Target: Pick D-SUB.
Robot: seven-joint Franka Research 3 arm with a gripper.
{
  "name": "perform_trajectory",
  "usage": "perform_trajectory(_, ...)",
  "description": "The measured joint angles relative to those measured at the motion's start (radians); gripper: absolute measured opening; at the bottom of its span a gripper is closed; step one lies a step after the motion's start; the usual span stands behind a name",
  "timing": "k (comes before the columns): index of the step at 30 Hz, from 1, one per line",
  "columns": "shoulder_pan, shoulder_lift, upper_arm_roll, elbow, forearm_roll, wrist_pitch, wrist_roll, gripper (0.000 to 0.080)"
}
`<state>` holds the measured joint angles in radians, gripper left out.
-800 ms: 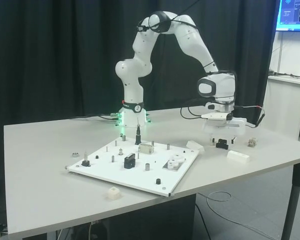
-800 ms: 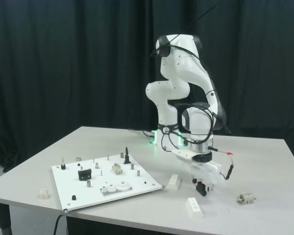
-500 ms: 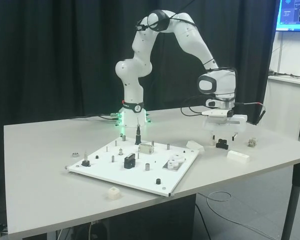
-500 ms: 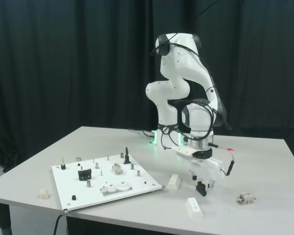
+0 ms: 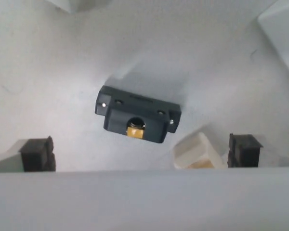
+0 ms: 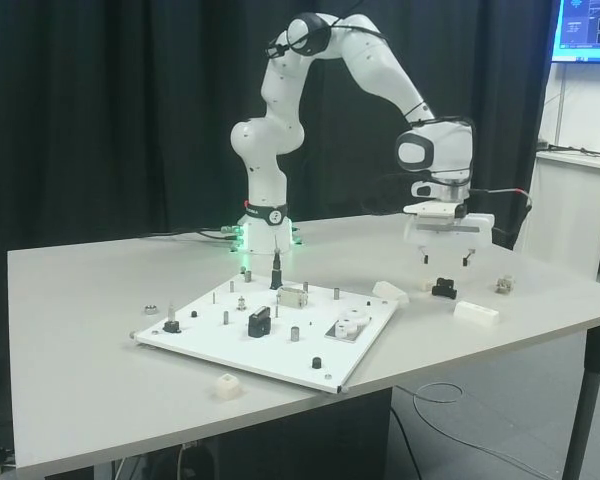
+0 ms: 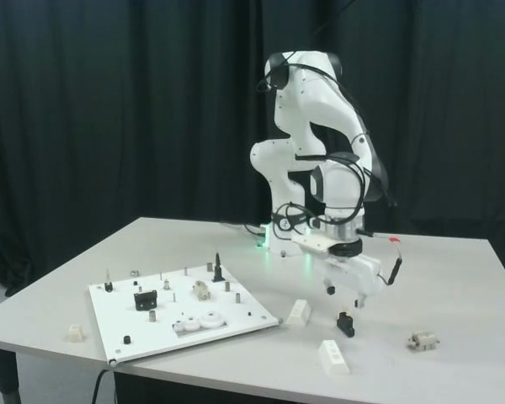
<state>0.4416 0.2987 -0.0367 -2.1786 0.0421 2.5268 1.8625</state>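
One white arm (image 6: 380, 75) reaches out over the grey worktop (image 6: 90, 300), and since the earlier frames its wrist has risen, so the pincer (image 7: 342, 296) now hangs clear above the surface rather than low beside the parts. Its fingers (image 5: 38, 155) stand wide apart and hold nothing. On the near-left part of the worktop the white assembly board (image 6: 280, 350) lies as before. The black D-SUB (image 5: 138, 114) rests on the worktop directly under the pincer, untouched, between a small white block (image 7: 298, 312) and a longer white block (image 7: 333, 356). Well apart toward the worktop's edge sits a small metal connector (image 7: 423, 341).
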Motion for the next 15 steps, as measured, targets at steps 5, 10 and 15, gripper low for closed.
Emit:
perform_trajectory(5,-0.001,-0.021,-0.004,0.000,-0.013,-0.023,-0.008,0.0800)
perform_trajectory(10,-0.001,-0.033,-0.008,0.000,-0.018,-0.037,-0.014,0.0800)
perform_trajectory(15,-0.001,-0.039,-0.009,0.000,-0.023,-0.042,-0.044,0.0800)
